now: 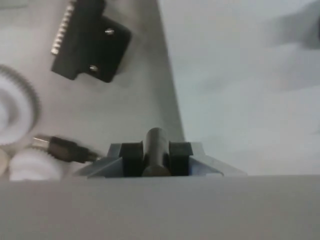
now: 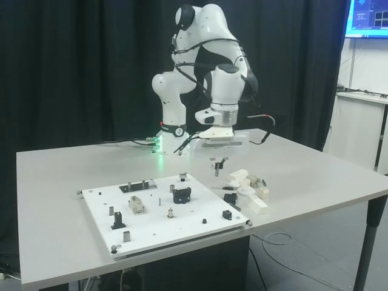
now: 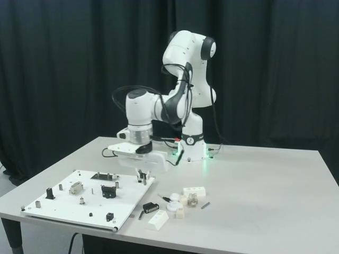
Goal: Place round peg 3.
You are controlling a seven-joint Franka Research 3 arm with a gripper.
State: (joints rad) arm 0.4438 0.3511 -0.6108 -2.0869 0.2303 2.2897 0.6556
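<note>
My gripper point(image 1: 156, 167) is shut on a dark round peg point(image 1: 156, 147) that stands upright between the two black fingers point(image 1: 131, 159). In the room views the gripper point(image 2: 217, 168) point(image 3: 141, 177) hangs a little above the right edge of the white assembly board point(image 2: 182, 230) point(image 3: 63, 203), next to the loose parts. The board's edge point(image 1: 172, 90) runs diagonally under the peg in the wrist view. Which hole lies below the peg is hidden.
A black connector point(image 1: 90, 42) point(image 3: 150, 207), white gears point(image 1: 20, 107) and a cable plug point(image 1: 55, 146) lie on the grey table beside the board. White blocks point(image 2: 245, 182) point(image 3: 185, 198) sit there too. Fixtures and pegs point(image 2: 182, 195) stand on the board.
</note>
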